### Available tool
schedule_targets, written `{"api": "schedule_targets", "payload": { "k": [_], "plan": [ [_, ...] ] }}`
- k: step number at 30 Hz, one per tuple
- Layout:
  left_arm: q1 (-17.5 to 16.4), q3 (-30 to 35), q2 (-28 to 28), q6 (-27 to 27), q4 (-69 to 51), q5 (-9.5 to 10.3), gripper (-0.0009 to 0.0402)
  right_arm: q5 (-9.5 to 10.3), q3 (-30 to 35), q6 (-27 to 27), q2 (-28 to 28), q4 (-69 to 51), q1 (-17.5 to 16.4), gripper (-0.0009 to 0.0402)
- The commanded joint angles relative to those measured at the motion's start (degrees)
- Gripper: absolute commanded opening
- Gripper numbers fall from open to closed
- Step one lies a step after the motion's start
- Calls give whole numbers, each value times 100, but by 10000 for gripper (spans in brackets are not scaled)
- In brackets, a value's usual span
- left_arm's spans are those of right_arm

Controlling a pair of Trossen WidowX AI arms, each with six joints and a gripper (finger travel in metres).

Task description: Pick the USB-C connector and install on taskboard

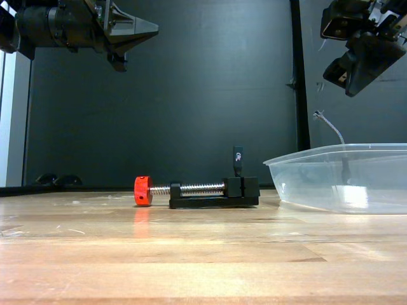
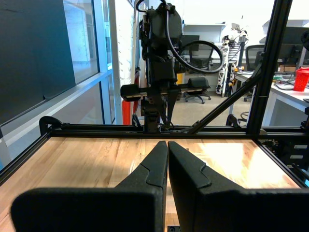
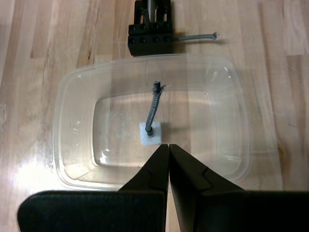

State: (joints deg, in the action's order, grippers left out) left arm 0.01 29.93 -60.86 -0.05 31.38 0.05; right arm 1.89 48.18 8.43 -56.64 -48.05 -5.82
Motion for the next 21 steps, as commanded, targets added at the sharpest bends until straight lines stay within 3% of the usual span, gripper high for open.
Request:
{"api": "schedule_targets", "payload": {
  "k": [1,6,14,21],
  "plan": [
    [0,2,0,2,0,-2,0,-76,55,140,-160,-195,-118,0],
    [0,2,0,2,0,-2,0,-376,463,286,-479,-796,-365,0],
    [0,2,0,2,0,-2,0,-393,780,531,-949,-844,-411,18],
    [-2,2,0,2,0,-2,0,-398,782,765,-1436,-682,-422,83]
  ]
}}
